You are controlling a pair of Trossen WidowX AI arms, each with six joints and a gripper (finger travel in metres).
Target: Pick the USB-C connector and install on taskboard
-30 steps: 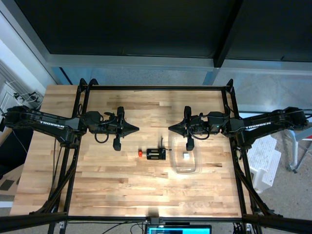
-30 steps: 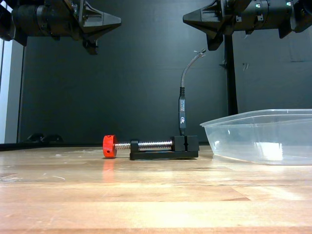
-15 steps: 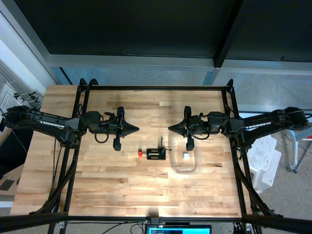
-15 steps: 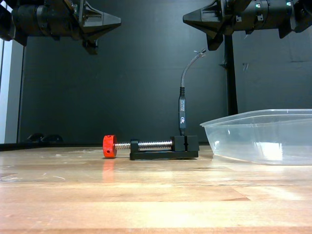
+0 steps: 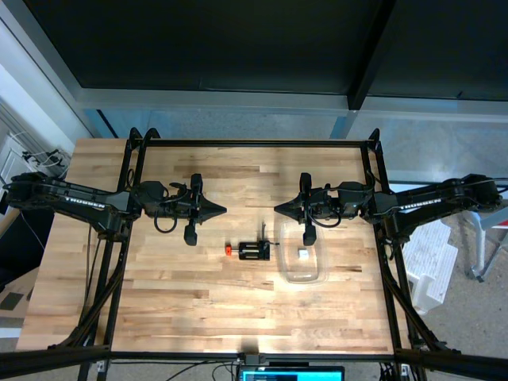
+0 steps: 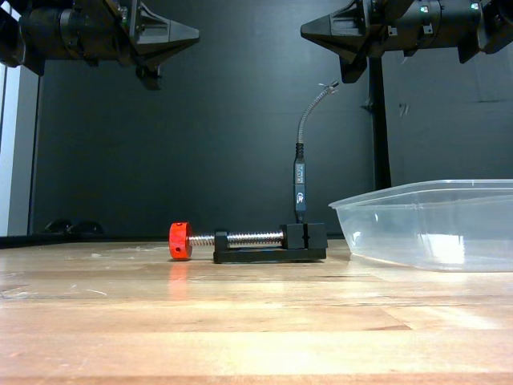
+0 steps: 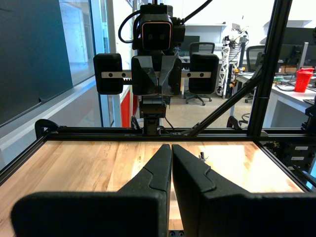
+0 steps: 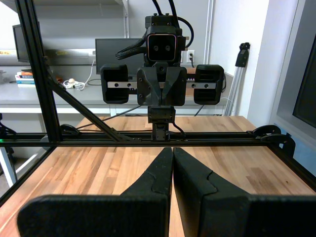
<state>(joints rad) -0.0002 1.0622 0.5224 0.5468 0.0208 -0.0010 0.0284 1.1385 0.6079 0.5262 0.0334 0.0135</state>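
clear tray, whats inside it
The clear tray holds one small white square piece; its far end is partly hidden by the right arm. Both shut, the left claw and right claw hang high above the table.

The black jointed left arm is stretched level from 9 o'clock towards the middle. Its black pointed left hand is aimed at 3 o'clock, fingers pressed together. The matching right arm is extended from 3 o'clock, its right hand aimed at 9 o'clock, fingers likewise closed. The two tips are held facing each other, well apart.
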